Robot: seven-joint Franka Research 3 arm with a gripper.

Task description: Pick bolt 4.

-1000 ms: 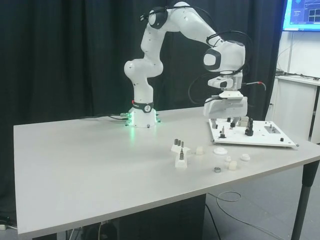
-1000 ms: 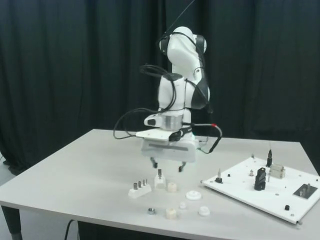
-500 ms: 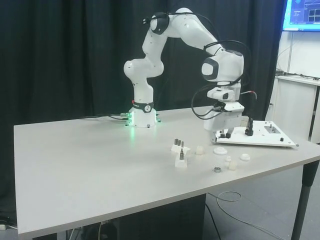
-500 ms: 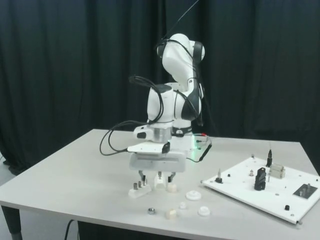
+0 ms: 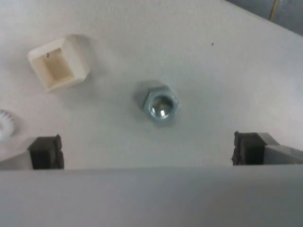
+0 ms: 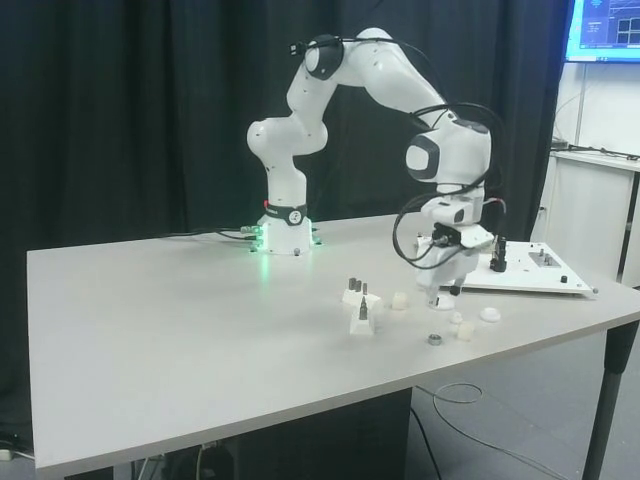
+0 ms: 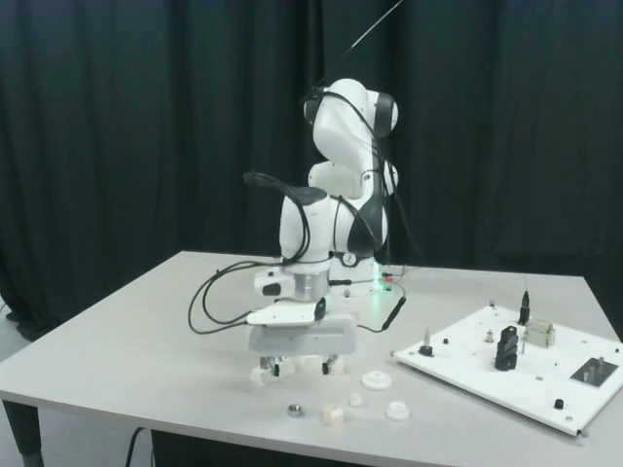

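Nothing picked yet: tool (image 5: 147,151) empty with fingers wide apart, low over a nut (image 5: 161,104) on the worktop (image 6: 150,310), bolts (image 6: 357,288) ungrasped nearby.

We count one white arm (image 6: 370,60) with one gripper (image 5: 147,151), two black fingertips (image 5: 46,152) showing. One metal nut (image 5: 161,103) lies on the one grey table (image 6: 150,310). One open white cube (image 5: 58,62), one white gear (image 7: 376,380), one white board (image 7: 526,375), and one green light at the base (image 6: 262,236).
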